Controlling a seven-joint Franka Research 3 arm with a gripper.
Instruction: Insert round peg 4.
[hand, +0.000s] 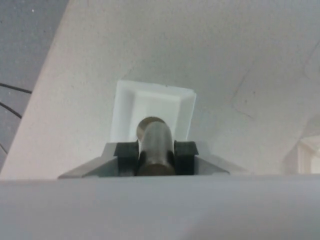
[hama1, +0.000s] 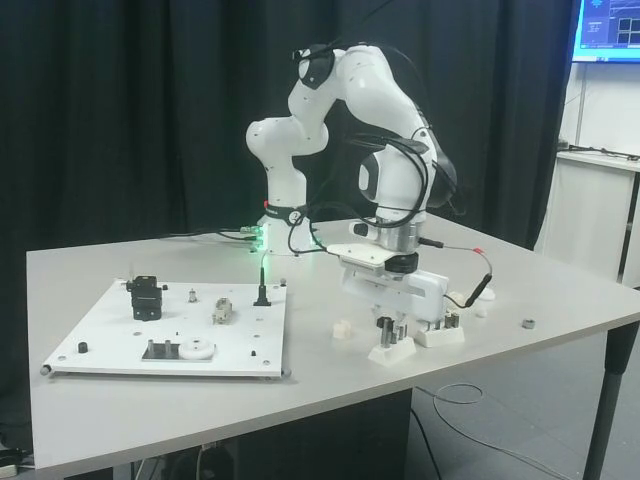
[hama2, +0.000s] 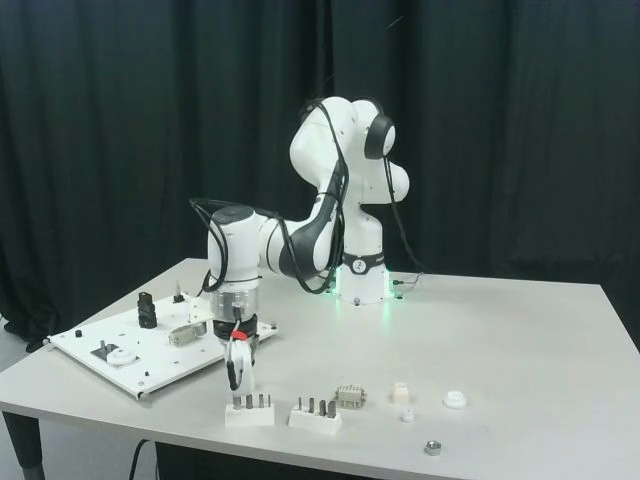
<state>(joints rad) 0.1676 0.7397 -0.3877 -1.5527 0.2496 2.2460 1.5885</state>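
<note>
In the wrist view a grey round peg (hand: 154, 137) stands upright in a white holder block (hand: 150, 100). My gripper (hand: 156, 156) is shut on it, with a black pad (hand: 127, 151) pressed against each side. The peg's lower end still sits in the holder. In the room views the gripper (hama1: 386, 322) (hama2: 237, 382) hangs just over the white peg holder (hama1: 391, 351) (hama2: 250, 415) near the table's front edge. The white assembly board (hama1: 240, 345) (hama2: 165, 372) with its holes and fixtures lies apart from the holder, on the far side of the arm.
A second white holder (hama1: 441, 336) (hama2: 315, 419) with several pegs stands beside the first. A small white block (hama2: 401, 393), a white disc (hama2: 455, 400), a grey connector (hama2: 349, 397) and a nut (hama2: 432, 447) lie on the table. A cable (hama1: 470, 290) trails from the wrist.
</note>
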